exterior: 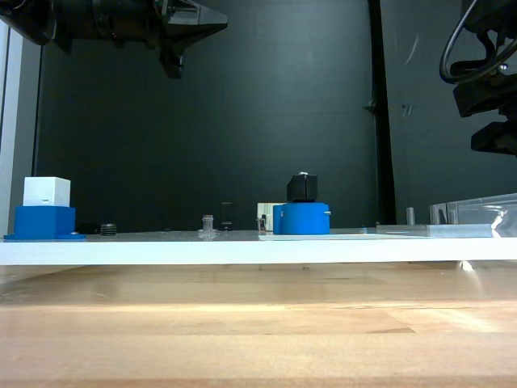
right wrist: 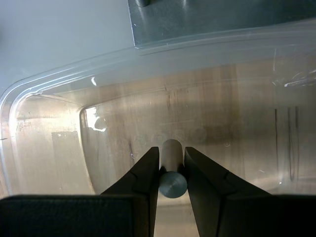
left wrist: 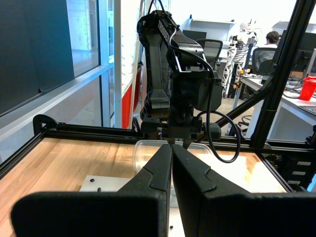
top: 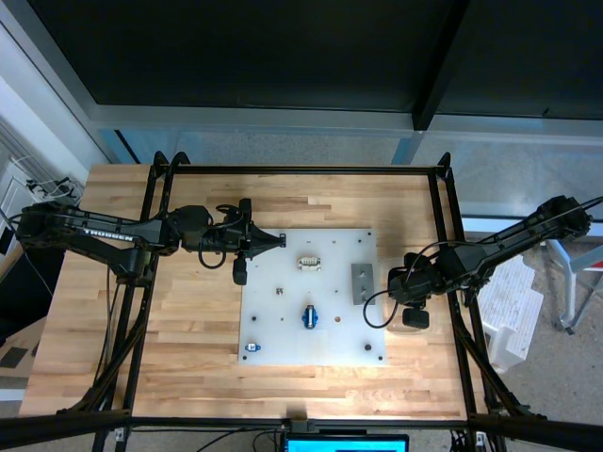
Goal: Pick the 16mm cylinder and install on the taskboard
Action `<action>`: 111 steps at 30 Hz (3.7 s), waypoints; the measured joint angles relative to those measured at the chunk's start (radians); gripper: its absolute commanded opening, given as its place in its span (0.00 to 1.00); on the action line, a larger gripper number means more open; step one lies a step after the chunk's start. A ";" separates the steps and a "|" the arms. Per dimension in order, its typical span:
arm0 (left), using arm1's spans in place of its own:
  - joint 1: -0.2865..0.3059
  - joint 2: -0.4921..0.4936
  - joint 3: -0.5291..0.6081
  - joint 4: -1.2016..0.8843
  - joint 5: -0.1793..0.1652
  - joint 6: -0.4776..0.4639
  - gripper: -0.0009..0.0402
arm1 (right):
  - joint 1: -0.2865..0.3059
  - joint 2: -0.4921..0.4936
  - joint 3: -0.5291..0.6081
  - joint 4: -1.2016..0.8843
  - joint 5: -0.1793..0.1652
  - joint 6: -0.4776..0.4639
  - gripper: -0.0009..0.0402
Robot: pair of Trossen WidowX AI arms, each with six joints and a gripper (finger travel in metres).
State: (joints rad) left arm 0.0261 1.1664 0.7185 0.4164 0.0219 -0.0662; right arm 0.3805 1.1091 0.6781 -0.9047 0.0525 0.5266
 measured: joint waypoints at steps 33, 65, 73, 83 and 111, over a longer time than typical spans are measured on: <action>0.000 0.000 0.000 0.000 0.000 0.000 0.02 | 0.002 0.065 0.027 -0.070 0.051 -0.019 0.02; 0.000 0.000 0.000 0.000 0.000 0.000 0.02 | 0.000 0.146 0.365 -0.297 0.051 -0.079 0.02; 0.000 0.000 0.000 0.000 0.000 0.000 0.02 | -0.003 0.176 0.373 -0.295 0.051 -0.089 0.02; 0.000 0.000 0.000 0.000 0.000 0.000 0.02 | -0.003 0.176 0.370 -0.296 0.051 -0.088 0.02; 0.000 0.000 0.000 0.000 0.000 0.000 0.02 | -0.003 0.130 0.099 -0.103 0.021 -0.087 0.02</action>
State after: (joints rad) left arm 0.0261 1.1667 0.7185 0.4164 0.0219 -0.0666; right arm 0.3779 1.2388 0.7773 -1.0080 0.0731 0.4400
